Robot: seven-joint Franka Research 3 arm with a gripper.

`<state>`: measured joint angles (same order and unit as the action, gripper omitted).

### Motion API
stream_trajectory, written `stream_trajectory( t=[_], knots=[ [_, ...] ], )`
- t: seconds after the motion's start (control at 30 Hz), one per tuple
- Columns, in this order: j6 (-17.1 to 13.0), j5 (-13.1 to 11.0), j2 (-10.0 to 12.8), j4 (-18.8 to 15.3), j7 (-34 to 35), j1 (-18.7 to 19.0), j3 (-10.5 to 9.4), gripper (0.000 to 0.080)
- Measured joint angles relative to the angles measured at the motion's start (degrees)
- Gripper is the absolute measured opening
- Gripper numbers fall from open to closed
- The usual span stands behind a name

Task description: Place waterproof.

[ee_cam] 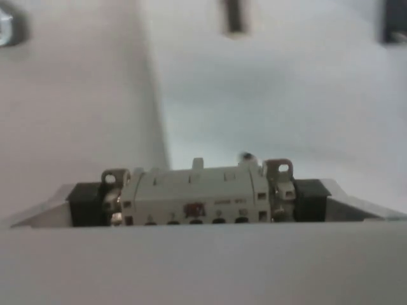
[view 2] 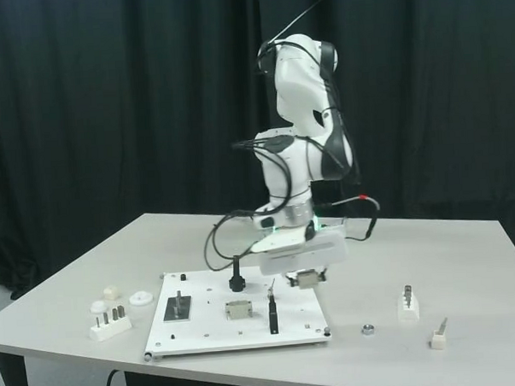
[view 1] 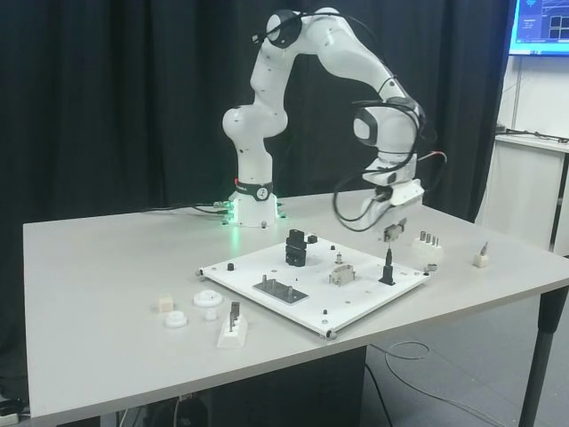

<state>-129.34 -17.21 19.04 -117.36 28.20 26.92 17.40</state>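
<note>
The waterproof connector [ee_cam: 197,194], a pale grey block with metal lugs at both ends, sits between my black fingertips [ee_cam: 86,203]. My gripper [ee_cam: 198,202] is shut on it. In the first room view the gripper [view 1: 394,224] hangs above the far right edge of the white board [view 1: 267,267], with the connector [view 1: 394,234] held a little above the surface. From the second room view the connector [view 2: 308,279] hovers over the board [view 2: 204,332] near its far right corner. A grey socket block [view 1: 342,276] stands on the board.
On the board stand a black block [view 1: 296,247], a black peg [view 1: 388,267] and a grey plate [view 1: 278,287]. Beside it are a white holder with pins [view 1: 427,245], a small white piece [view 1: 481,258], white gears [view 1: 206,300] and a nut [view 2: 366,329].
</note>
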Motion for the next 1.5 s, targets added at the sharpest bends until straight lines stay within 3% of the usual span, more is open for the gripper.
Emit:
stream_trajectory(
  t=[0.47, 0.83, 1.2, 1.5],
  knots=[
    [-5.6, 0.0, 0.4, -1.0, -13.7, 5.8, -1.44, 0.0623],
    [-9.3, 0.3, 3.4, -1.1, -22.8, 9.0, -2.93, 0.0623],
    [-12.9, 6.1, 5.9, -1.1, -23.2, 12.7, -2.94, 0.0623],
    [-13.1, 10.4, 6.7, -1.1, -18.7, 13.9, -2.94, 0.0623]
  ],
)
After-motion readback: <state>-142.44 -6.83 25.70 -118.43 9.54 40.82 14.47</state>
